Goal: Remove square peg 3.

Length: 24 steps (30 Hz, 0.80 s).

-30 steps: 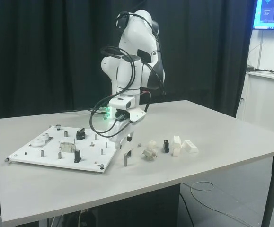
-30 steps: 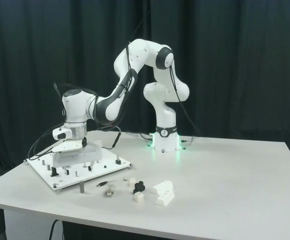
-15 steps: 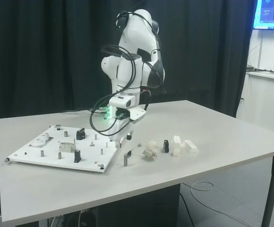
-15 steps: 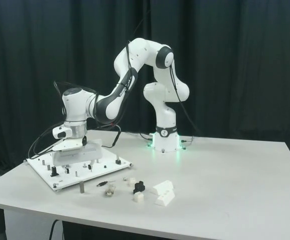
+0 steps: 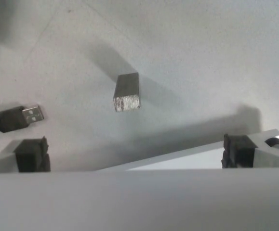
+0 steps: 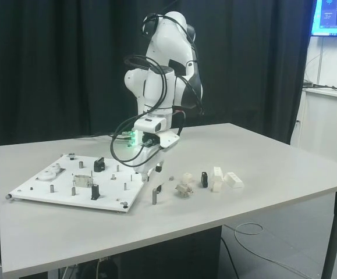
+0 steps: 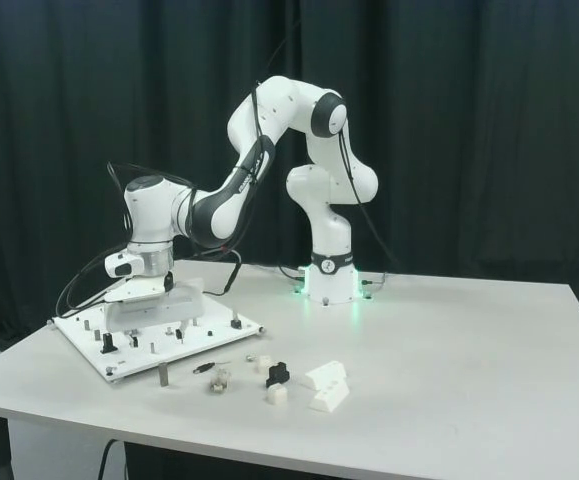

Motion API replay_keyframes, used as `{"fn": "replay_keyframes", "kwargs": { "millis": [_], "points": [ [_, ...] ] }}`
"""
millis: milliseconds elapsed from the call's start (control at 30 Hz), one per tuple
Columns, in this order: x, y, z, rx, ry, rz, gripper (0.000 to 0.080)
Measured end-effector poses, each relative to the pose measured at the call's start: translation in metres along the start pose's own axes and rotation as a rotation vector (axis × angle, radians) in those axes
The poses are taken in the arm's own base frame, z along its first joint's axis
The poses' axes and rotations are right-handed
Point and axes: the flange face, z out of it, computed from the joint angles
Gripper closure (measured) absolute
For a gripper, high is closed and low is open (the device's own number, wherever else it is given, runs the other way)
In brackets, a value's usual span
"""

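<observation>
A grey square peg [image 5: 127,91] stands upright on the grey table, just off the white board's [image 6: 40,189] edge. The first room view shows the peg [image 6: 154,196] near the board's right corner, and the second room view shows this peg [image 7: 163,374] in front of the board [image 7: 224,335]. My gripper [image 5: 134,153] hangs a little above the board's edge, open, with nothing between its black fingertips [image 5: 32,155]. It sits above and slightly behind the peg in the first room view [image 6: 158,170] and over the board in the second [image 7: 157,333].
A black USB plug [image 5: 31,114] lies on the table beside the peg. Right of the peg lie a small part [image 6: 183,189], a black piece [image 6: 204,179] and white blocks [image 6: 226,177]. Several pegs and black parts stand on the board.
The gripper has risen slightly from the table and drawn back over the board's edge. The square peg stays standing on the table.
</observation>
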Motion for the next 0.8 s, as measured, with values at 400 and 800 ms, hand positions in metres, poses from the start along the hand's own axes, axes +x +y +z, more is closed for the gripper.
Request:
{"fn": "replay_keyframes", "kwargs": {
  "millis": [400, 800],
  "points": [
    [0.0, 0.0024, -0.0008, -0.006, 0.003, -0.001, 0.0003],
    [0.0004, 0.0037, -0.0019, -0.015, 0.002, -0.012, 0.0003]
  ]
}}
